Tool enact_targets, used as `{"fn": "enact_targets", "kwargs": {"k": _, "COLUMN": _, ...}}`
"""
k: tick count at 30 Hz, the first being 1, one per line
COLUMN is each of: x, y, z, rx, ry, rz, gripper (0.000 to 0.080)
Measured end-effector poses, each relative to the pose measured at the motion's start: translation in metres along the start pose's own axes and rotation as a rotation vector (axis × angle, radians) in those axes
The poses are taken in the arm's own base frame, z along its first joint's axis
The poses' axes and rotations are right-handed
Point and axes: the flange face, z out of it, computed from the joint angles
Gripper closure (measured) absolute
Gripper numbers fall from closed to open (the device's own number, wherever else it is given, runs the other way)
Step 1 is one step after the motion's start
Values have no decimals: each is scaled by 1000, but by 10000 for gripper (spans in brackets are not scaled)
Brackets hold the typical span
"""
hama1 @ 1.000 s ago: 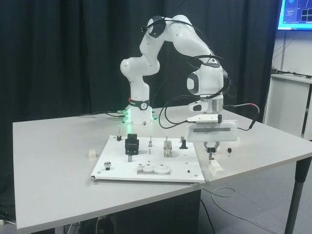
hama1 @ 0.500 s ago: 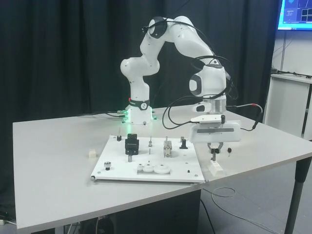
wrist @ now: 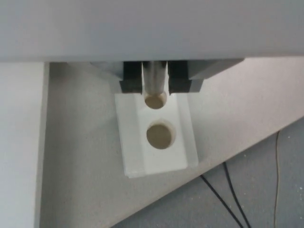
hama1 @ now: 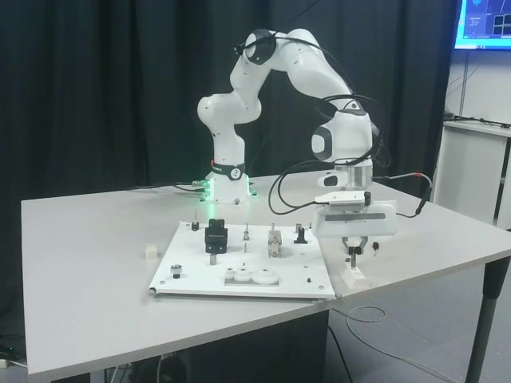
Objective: Place round peg 3.
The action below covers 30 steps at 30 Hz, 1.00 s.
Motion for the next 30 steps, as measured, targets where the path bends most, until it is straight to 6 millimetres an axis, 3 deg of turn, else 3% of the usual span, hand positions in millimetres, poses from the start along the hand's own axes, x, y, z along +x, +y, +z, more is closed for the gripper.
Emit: {"fn": "enact_targets", "kwargs": {"k": 30, "x": 1, "y": 0, "z": 4, "rx": 10, "ry": 12, "rz": 13, "gripper": 689}}
